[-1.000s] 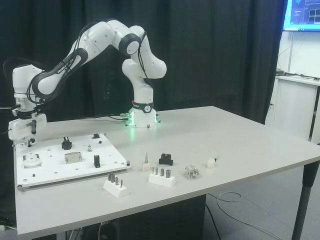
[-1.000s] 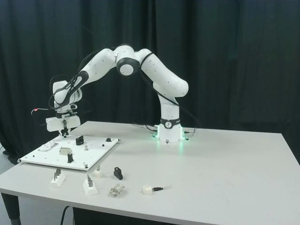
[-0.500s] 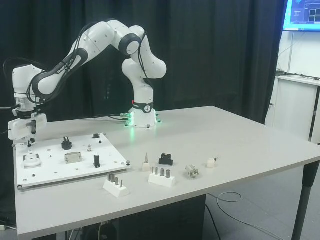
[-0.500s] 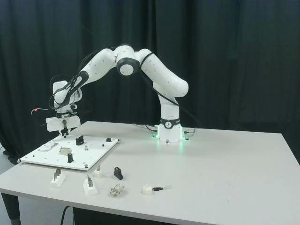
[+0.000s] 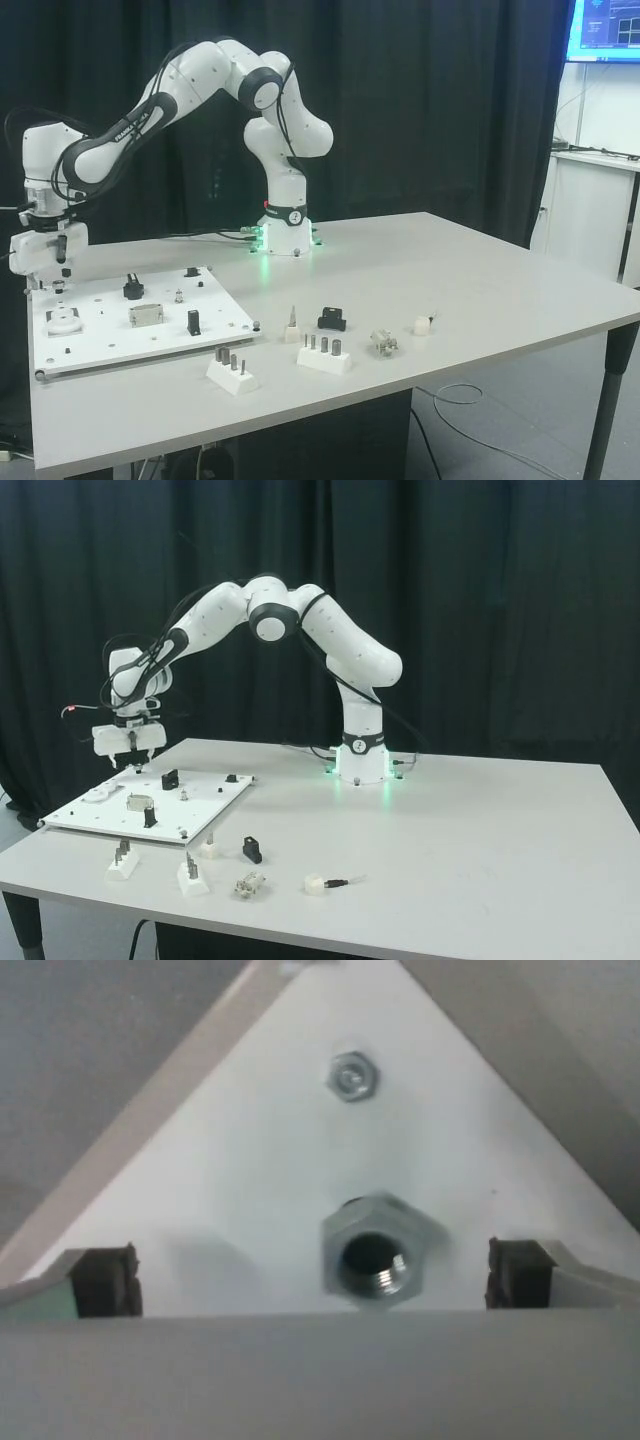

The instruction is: Insert bolt 4.

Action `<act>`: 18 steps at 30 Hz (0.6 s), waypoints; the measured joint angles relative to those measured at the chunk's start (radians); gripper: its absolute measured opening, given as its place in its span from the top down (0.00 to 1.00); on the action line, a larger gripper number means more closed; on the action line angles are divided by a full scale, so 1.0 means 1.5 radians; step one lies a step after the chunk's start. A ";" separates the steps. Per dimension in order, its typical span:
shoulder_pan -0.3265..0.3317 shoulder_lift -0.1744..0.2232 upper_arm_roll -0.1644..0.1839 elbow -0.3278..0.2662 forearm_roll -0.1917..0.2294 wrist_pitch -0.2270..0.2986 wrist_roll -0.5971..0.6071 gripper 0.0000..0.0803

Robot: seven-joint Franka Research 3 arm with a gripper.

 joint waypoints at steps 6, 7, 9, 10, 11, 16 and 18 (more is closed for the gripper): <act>0.010 -0.002 -0.010 0.015 -0.006 -0.008 0.000 0.04; 0.012 -0.003 -0.012 0.017 -0.008 -0.011 0.000 0.04; 0.014 -0.005 -0.014 0.020 -0.011 -0.015 0.000 0.04; 0.016 -0.006 -0.014 0.020 -0.013 -0.016 0.000 0.04; 0.017 -0.007 -0.015 0.021 -0.015 -0.016 0.000 0.01; 0.021 -0.012 -0.017 0.021 -0.022 -0.017 0.000 0.00; 0.021 -0.014 -0.018 0.022 -0.025 -0.017 0.000 0.00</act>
